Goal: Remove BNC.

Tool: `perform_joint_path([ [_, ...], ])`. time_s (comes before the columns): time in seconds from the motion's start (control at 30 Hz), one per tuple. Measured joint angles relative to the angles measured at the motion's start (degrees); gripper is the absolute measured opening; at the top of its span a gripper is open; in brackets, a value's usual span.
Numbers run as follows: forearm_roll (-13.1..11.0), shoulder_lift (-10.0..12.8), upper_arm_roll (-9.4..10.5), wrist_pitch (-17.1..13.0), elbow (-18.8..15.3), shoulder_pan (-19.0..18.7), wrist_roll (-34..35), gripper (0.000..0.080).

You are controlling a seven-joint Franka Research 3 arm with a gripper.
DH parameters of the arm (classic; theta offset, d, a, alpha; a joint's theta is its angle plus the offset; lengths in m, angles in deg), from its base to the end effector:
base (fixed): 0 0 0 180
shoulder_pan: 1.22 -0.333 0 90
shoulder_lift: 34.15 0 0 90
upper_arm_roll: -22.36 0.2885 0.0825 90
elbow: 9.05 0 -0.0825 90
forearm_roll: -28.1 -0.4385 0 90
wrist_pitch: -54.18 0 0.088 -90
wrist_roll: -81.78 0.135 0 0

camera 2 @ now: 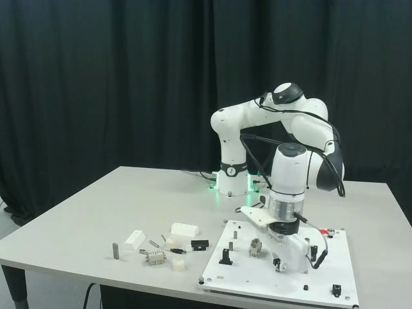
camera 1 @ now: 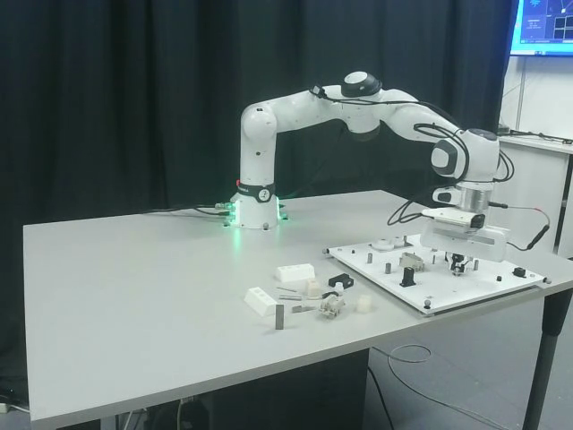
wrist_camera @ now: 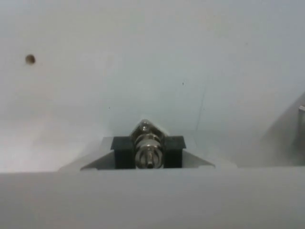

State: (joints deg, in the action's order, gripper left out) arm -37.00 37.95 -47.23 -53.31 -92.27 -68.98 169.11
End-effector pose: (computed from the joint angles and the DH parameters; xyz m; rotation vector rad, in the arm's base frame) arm 0.7005 0.2214 0.1600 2.0878 -2.2871 0.0709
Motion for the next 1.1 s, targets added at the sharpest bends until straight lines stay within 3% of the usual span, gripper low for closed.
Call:
perform_joint_path([
  [1.1, -1.8, -0.5, 0.05, 0.1, -0.8, 0.2, -21.4, 0.0122],
])
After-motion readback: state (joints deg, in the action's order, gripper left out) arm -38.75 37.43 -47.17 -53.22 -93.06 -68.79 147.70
